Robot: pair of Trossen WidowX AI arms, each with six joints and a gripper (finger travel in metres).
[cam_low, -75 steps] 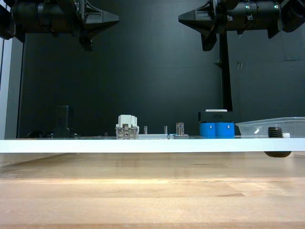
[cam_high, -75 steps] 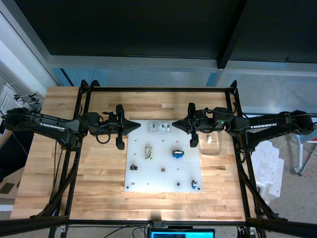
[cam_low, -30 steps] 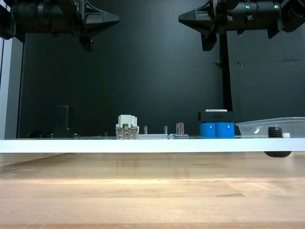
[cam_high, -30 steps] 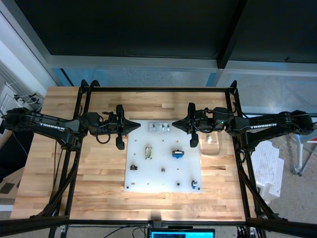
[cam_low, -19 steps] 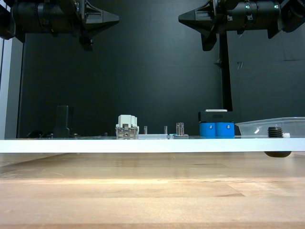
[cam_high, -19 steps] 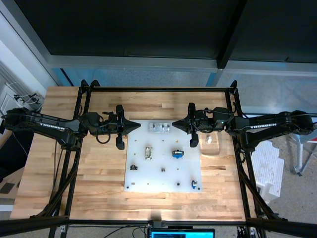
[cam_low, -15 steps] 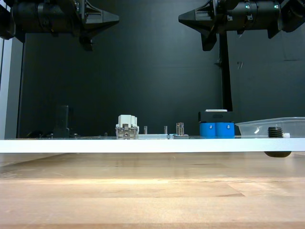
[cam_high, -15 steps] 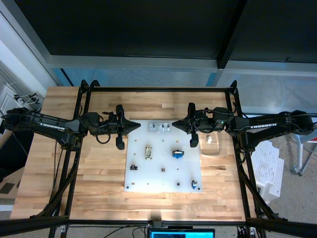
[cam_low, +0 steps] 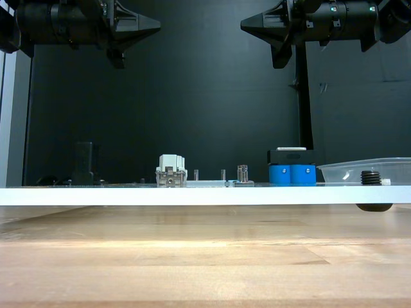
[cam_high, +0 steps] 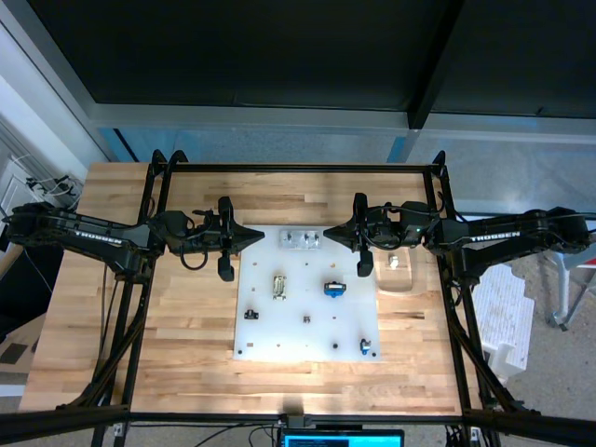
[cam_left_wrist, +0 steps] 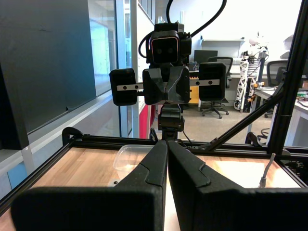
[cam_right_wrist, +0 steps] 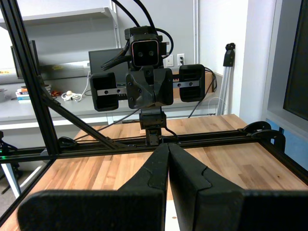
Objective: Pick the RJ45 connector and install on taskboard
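Observation:
The white taskboard [cam_high: 307, 317] lies in the middle of the table. Its small blue jack [cam_high: 367, 348] sits at the near right corner with a small grey-white spot on top. I cannot tell whether that spot is the connector. A pale block [cam_high: 396, 263] rests in the clear tray [cam_high: 399, 279], with no dark piece or cable showing on it. My left gripper [cam_high: 264, 237] hangs high over the board's far left edge, shut and empty [cam_left_wrist: 167, 144]. Facing it, my right gripper [cam_high: 325, 233] is shut on nothing [cam_right_wrist: 168, 147].
On the board stand a grey-white connector block [cam_low: 171, 172], a blue part with a black top [cam_low: 292, 170] and a metal fixture [cam_high: 302, 240] at the far edge. A black frame [cam_high: 298, 169] rings the table. The tray [cam_low: 366, 168] sits right of the board.

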